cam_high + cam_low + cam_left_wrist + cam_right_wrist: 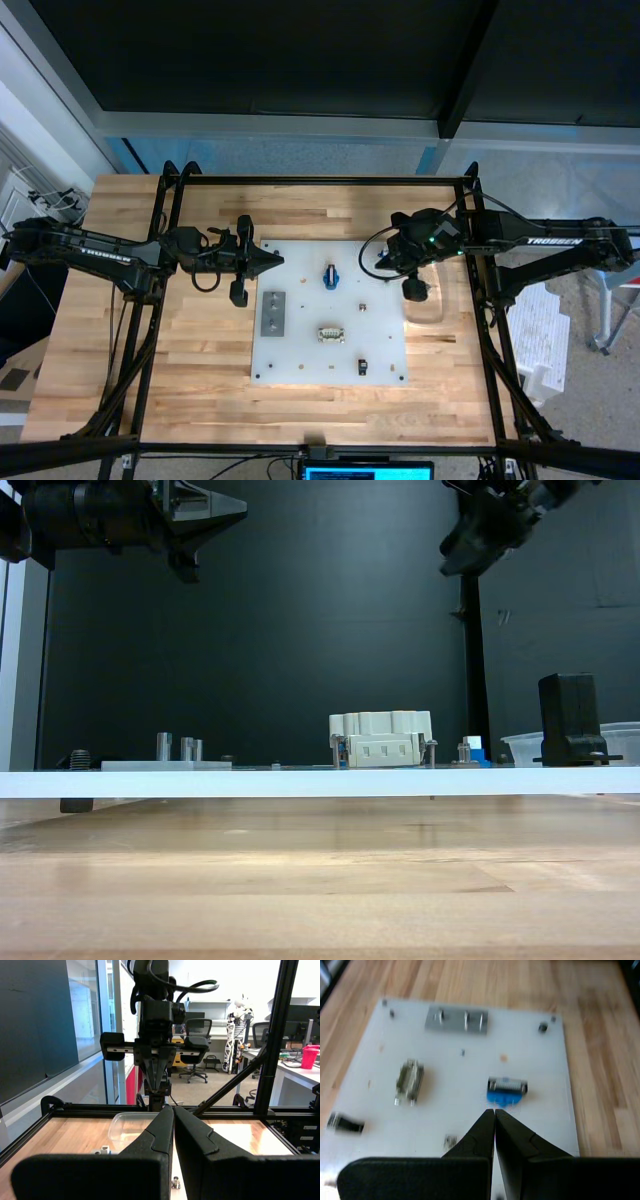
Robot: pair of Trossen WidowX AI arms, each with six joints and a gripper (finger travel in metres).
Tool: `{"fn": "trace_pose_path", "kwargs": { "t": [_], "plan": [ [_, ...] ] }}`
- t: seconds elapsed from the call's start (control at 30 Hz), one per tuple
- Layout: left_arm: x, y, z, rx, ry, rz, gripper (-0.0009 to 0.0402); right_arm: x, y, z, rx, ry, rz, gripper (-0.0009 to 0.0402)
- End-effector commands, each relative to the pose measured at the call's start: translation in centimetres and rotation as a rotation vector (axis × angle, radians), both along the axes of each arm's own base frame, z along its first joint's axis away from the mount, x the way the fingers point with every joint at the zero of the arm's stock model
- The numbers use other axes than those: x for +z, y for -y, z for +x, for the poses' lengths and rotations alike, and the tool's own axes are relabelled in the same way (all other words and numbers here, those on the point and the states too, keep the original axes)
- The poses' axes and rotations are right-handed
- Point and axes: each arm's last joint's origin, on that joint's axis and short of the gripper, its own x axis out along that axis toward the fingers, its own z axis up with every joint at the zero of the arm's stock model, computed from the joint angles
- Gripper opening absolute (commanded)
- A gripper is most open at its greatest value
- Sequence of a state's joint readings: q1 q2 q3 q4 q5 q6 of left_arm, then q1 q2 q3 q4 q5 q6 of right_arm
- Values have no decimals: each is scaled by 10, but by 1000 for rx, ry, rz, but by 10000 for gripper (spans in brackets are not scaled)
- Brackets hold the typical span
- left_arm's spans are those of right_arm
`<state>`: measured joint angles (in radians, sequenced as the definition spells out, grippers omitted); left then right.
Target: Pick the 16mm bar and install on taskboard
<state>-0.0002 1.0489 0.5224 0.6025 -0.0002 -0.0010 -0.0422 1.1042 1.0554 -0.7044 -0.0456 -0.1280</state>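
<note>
The taskboard (300,350) (300,783) (460,1105) lies flat in the middle of the table. I cannot make out the 16mm bar. My right gripper (381,265) (447,568) (159,1094) (494,1110) hangs high over the board's far right part, angled down, just short of the blue part (331,275) (506,1097). Its fingers are shut, and whether anything sits between the tips does not show. My left gripper (278,258) (240,508) (173,1107) is shut too and held level, high above the board's far left edge.
On the board are a grey metal block (273,312) (456,1020) with upright pegs, a beige connector (331,334) (382,740), a small black component (363,367) (570,720) and a small metal stud (363,305). A clear plastic tray (437,300) (125,1127) sits right of the board.
</note>
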Motion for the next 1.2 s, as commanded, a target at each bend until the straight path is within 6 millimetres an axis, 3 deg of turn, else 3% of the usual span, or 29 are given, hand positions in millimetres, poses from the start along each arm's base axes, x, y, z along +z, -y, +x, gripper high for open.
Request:
{"fn": "trace_pose_path", "kwargs": {
  "t": [0.03,0.47,0.83,1.2],
  "plan": [
    [0,0,0,0,1,0,0,4,0,-8,3,-81,0,0],
    [0,0,0,0,1,0,0,27,0,-42,8,-365,3,0],
    [0,0,0,0,1,0,0,21,1,-60,13,-574,-63,0],
    [0,0,0,0,1,0,0,13,2,-52,77,-663,-106,0]
  ]
}}
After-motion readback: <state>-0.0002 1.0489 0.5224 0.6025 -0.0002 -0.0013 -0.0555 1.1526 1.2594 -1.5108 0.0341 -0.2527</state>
